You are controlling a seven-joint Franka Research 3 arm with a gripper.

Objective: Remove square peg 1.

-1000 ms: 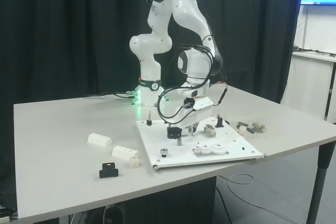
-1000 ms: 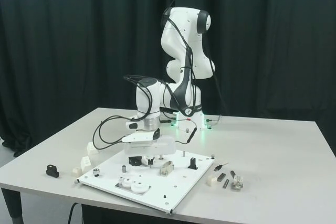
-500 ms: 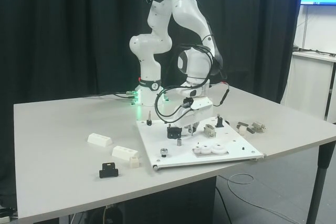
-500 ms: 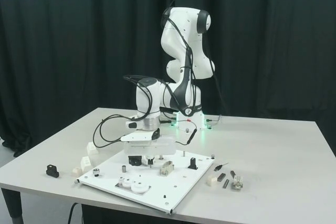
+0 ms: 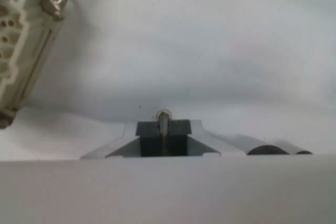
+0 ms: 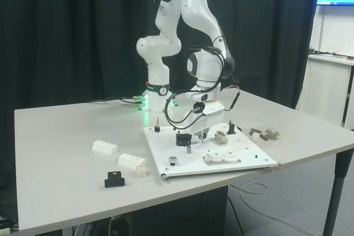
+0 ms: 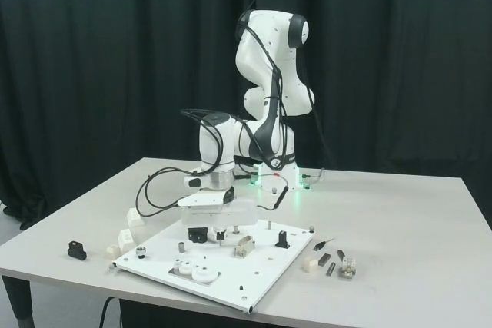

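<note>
Grey table point(image 6: 55, 153) fills the first room view, carrying loose parts and a white board. Starting at the left of that view, a white block point(image 6: 105, 147) lies on the table, with a second white block point(image 6: 131, 161) just to its right and nearer the front edge. In front of them sits a small black bracket point(image 6: 114, 179). Further right lies the white assembly board point(image 6: 249, 161), flat on the table, with small fittings standing on it, among them a black post point(image 6: 157, 128) near its far left corner and a set of white gears point(image 6: 224, 157) near its front edge. Above the middle of the board the white arm point(image 6: 182, 37) bends down, and its claw point(image 6: 200, 134) hangs low over the board. In the wrist view the claw point(image 5: 163, 129) is closed on square peg 1 point(image 5: 163, 121), a slim metal pin held upright between two black fingers point(image 5: 147, 137), its tip just above the board. A white connector point(image 5: 23, 45) lies close by on the board. Right of the board, small loose parts point(image 6: 264, 133) rest on the table. At the far right stands a white cabinet point(image 6: 326, 87).
</note>
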